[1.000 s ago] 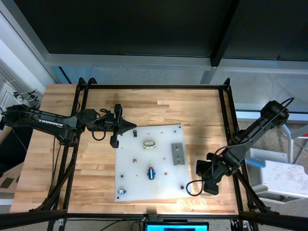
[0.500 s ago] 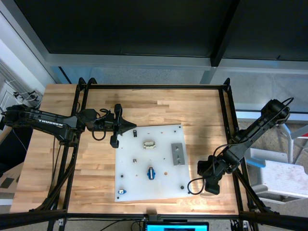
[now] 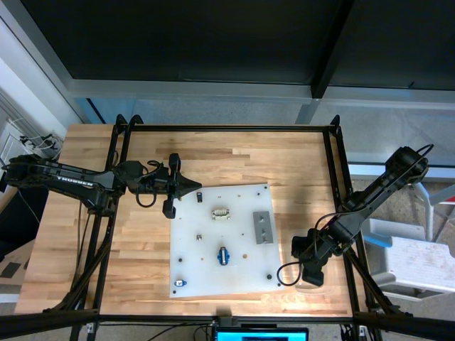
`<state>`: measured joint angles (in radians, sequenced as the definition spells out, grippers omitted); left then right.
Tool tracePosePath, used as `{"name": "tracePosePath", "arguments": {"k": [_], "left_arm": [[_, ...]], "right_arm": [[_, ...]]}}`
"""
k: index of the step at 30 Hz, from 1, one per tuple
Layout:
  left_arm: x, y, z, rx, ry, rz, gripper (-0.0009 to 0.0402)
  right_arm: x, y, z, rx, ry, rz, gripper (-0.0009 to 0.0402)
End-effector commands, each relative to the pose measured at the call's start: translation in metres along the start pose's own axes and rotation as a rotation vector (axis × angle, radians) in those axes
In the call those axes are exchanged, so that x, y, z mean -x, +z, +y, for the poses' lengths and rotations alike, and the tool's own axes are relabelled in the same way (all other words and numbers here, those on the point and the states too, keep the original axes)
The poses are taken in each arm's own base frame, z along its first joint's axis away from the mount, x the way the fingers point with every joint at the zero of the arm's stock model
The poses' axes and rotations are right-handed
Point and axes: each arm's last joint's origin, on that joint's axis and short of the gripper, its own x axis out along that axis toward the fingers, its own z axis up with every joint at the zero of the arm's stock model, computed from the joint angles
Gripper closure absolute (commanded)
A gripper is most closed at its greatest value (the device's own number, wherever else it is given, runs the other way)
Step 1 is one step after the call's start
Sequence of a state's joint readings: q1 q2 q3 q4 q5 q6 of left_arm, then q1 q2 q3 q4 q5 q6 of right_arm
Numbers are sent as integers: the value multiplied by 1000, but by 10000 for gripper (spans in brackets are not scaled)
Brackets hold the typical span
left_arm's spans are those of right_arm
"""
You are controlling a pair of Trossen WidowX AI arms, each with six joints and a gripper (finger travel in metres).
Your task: Pick the 16mm cylinder and place it in the container
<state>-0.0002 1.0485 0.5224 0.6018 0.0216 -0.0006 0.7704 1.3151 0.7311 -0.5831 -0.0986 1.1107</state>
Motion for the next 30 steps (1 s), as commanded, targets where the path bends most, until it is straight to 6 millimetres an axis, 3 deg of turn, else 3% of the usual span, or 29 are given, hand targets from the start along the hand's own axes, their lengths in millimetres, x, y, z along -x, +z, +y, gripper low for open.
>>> {"name": "tracePosePath", "arguments": {"k": [1,10,30], "left_arm": [[0,0,0,0,0,0,393],[0,0,0,0,0,0,393],[0,0,0,0,0,0,393]], "right_arm": [[0,0,0,-2,-1,0,278],[0,0,0,-8,-2,-1,235],[0,0,0,-8,-2,-2,233]]}}
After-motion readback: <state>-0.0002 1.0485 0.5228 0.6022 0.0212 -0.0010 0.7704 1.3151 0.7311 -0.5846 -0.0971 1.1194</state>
